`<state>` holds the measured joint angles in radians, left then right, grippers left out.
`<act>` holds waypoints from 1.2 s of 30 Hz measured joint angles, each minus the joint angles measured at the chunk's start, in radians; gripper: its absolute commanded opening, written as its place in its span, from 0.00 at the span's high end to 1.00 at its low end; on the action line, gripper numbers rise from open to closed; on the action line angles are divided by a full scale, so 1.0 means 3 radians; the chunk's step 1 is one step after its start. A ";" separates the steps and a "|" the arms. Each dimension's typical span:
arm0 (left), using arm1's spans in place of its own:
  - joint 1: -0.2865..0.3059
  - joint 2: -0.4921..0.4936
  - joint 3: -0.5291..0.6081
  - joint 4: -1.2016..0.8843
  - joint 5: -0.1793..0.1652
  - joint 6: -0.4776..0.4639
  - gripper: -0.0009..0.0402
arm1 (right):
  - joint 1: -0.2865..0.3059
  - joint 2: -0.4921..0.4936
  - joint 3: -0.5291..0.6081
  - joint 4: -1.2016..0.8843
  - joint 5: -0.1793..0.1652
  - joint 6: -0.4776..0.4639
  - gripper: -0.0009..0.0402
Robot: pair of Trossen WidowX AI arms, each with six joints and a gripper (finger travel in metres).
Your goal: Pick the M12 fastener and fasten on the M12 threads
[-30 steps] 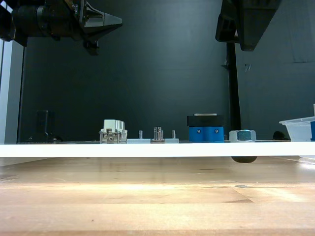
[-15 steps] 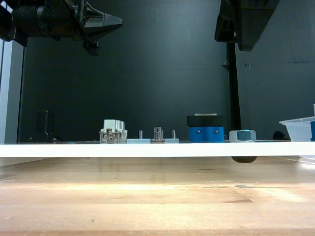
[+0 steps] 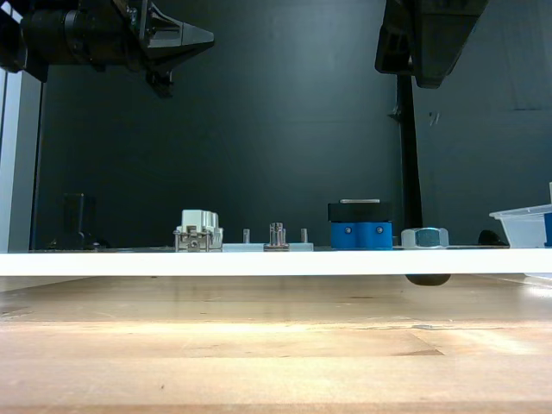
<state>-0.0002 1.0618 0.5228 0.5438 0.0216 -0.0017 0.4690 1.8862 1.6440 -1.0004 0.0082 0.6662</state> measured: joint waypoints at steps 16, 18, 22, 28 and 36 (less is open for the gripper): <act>0.0000 0.0000 -0.0001 0.0001 0.0000 -0.0001 0.98 | 0.0000 0.0000 0.0000 0.0083 0.0000 0.0000 0.98; 0.0000 0.0000 -0.0001 0.0000 0.0001 -0.0001 0.98 | 0.0000 0.0000 0.0000 0.0090 0.0000 0.0000 0.98; 0.0000 0.0000 -0.0001 0.0001 0.0000 0.0000 0.98 | 0.0000 0.0000 0.0000 0.0090 0.0000 0.0000 0.98; 0.0000 0.0000 -0.0001 0.0000 0.0000 -0.0001 0.98 | 0.0000 0.0000 0.0000 0.0090 0.0000 0.0000 0.98; 0.0000 0.0000 -0.0001 0.0000 0.0001 0.0000 0.98 | 0.0000 0.0000 0.0000 0.0089 0.0000 0.0000 0.98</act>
<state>-0.0002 1.0618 0.5224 0.5438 0.0219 -0.0017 0.4690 1.8862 1.6440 -0.9737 0.0082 0.6662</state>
